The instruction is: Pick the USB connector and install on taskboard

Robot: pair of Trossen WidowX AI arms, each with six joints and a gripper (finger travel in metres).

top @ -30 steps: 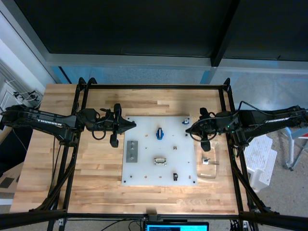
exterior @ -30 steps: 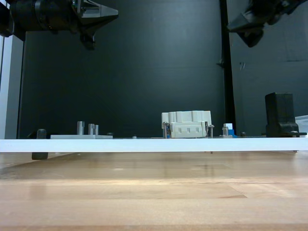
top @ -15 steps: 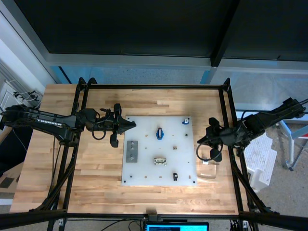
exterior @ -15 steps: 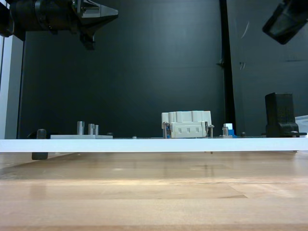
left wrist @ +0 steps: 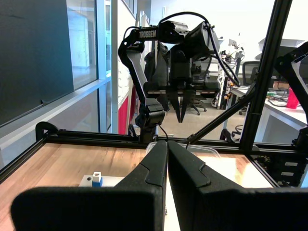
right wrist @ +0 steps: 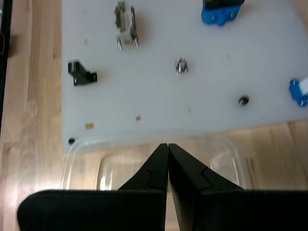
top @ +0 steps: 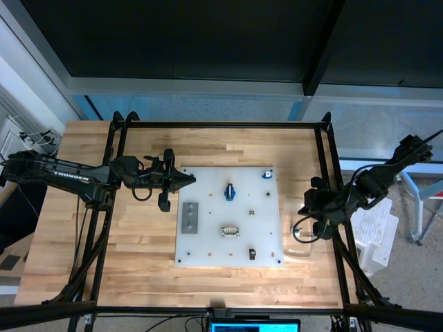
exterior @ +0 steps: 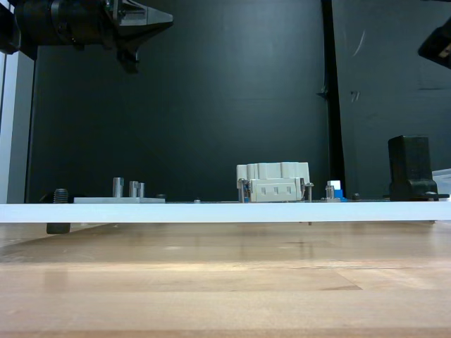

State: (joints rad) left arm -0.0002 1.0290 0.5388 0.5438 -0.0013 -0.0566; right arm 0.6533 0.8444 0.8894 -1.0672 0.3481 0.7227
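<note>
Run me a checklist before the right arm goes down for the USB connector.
1. Right gripper positioned over the clear tray: ok.
2. Its jaws open for a pick: not ok, they are shut.
3. USB connector in sight: cannot tell, no view shows it.
4. Left gripper out of the way, held high over the left edge of the taskboard, jaws shut: ok.
5. Black socket on the board uncovered: ok.

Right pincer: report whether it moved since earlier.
Yes. Right pincer swung rightward off the white square taskboard, over the clear plastic tray; left pincer stayed above the board's far-left corner.
</note>
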